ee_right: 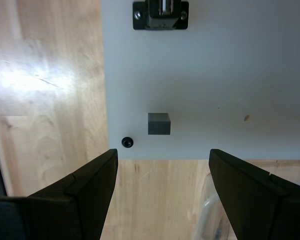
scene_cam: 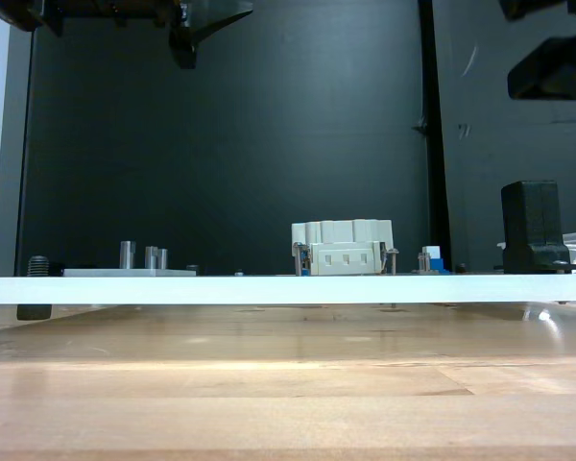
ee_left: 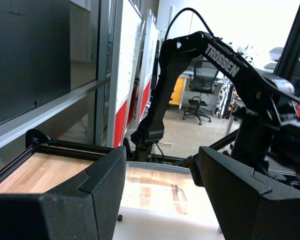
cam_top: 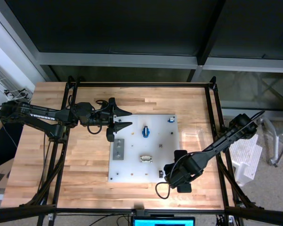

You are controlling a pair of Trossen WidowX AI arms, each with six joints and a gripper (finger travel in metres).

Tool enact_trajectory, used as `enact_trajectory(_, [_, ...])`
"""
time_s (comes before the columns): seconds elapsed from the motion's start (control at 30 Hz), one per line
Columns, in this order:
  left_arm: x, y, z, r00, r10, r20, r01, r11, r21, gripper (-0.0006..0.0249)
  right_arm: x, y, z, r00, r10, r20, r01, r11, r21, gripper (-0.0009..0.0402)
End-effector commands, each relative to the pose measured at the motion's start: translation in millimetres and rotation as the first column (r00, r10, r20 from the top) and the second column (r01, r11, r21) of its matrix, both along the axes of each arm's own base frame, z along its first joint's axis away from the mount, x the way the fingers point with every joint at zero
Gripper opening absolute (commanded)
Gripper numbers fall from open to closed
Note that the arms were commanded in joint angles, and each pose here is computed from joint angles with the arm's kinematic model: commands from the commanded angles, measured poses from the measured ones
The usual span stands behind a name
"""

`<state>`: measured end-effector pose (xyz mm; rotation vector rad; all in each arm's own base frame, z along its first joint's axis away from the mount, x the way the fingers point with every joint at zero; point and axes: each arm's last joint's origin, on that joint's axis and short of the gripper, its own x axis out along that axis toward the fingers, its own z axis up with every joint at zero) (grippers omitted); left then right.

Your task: Pick the 16mm bar and install on taskboard

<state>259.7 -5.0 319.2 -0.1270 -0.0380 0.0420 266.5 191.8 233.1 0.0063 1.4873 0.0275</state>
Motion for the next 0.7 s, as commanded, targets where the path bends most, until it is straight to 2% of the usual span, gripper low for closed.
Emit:
enact_trajectory(0.03, [0.0,0.0,0.2,1.0,0.0,0.001,0.0,1.0,0.0,0.0198,-1.5,-1.0,4.6,1.0,-0.001,0.014,0.001,1.0,0.007,0.0246])
enact_trajectory(0.43, [0.0,0.0,0.2,1.0,0.0,0.001,0.0,1.0,0.0,0.0198,-4.0,-3.1,8.9,1.0,-0.001,0.029,0.001,1.0,0.015,0.0226])
enact_trajectory(0.6, [0.0,-0.1,0.2,1.0,0.0,0.001,0.0,1.0,0.0,0.0198,-9.2,-7.8,13.6,0.997,0.004,0.076,-0.006,0.999,0.032,0.0208])
enact_trajectory(0.7, [0.0,-0.1,0.1,1.0,0.0,0.0,0.0,1.0,0.0,0.0198,-11.3,-14.3,19.3,0.99,0.015,0.138,-0.018,0.999,0.026,0.0189])
